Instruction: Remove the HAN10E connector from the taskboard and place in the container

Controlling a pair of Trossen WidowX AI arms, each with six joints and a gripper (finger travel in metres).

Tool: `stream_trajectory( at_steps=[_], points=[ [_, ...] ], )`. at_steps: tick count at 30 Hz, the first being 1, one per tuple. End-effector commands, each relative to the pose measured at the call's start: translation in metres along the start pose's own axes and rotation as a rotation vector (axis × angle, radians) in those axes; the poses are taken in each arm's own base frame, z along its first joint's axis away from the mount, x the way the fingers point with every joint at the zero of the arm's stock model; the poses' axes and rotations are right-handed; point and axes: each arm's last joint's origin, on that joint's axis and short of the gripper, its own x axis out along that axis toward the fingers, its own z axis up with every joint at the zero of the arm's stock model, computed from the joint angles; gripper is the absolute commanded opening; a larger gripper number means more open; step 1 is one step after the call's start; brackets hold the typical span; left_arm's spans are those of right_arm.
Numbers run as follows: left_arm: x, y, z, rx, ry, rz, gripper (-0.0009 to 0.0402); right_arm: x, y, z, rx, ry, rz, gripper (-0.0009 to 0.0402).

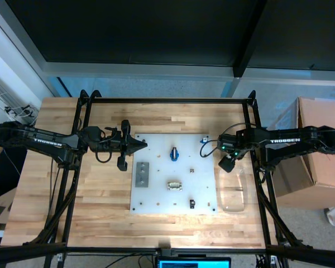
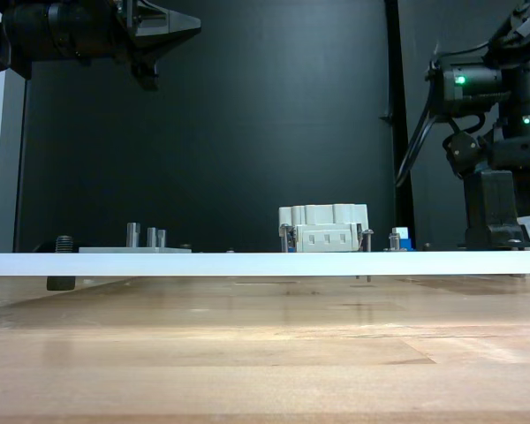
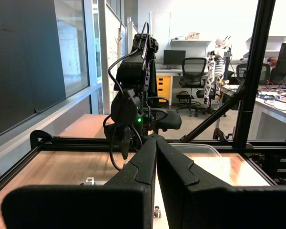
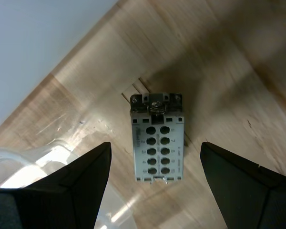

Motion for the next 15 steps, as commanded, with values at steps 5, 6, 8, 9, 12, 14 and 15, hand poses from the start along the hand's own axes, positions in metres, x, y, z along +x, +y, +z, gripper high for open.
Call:
stream_trajectory(
  at_steps=[5, 6, 8, 9, 12, 14, 15],
  points=[
    [0.0001, 0.0001, -0.0001, 0.0, 0.0, 0.0, 0.0, 0.0126, -0.0018, -0.0035, 0.001, -0.009, 0.015, 0.0261],
    [0.0, 0.0, 0.0, 0.0, 0.0, 0.0, 0.0, 0.0136, -0.0022, -0.0041, 0.008, -0.008, 0.013, 0.0261],
    [0.0001, 0.0001, -0.0001, 0.0, 0.0, 0.0, 0.0, 0.0145, -0.0025, -0.0045, 0.007, -0.007, 0.013, 0.0256],
    [0.0001, 0.0, -0.0001, 0.0, 0.0, 0.0, 0.0, 0.0145, -0.0024, -0.0044, 0.007, -0.008, 0.013, 0.0252],
    [0.0001, 0.0001, -0.0001, 0.0, 0.0, 0.0, 0.0, 0.0145, -0.002, -0.0036, 0.007, -0.018, 0.014, 0.0229],
    [0.0, 0.0001, 0.0, 0.0, 0.0, 0.0, 0.0, 0.0144, -0.0021, -0.0034, 0.007, -0.021, 0.012, 0.0205],
    [0.0001, 0.0001, -0.0001, 0.0, 0.0, 0.0, 0.0, 0.0144, -0.0021, -0.0035, 0.007, -0.021, 0.013, 0.0192]
  ],
)
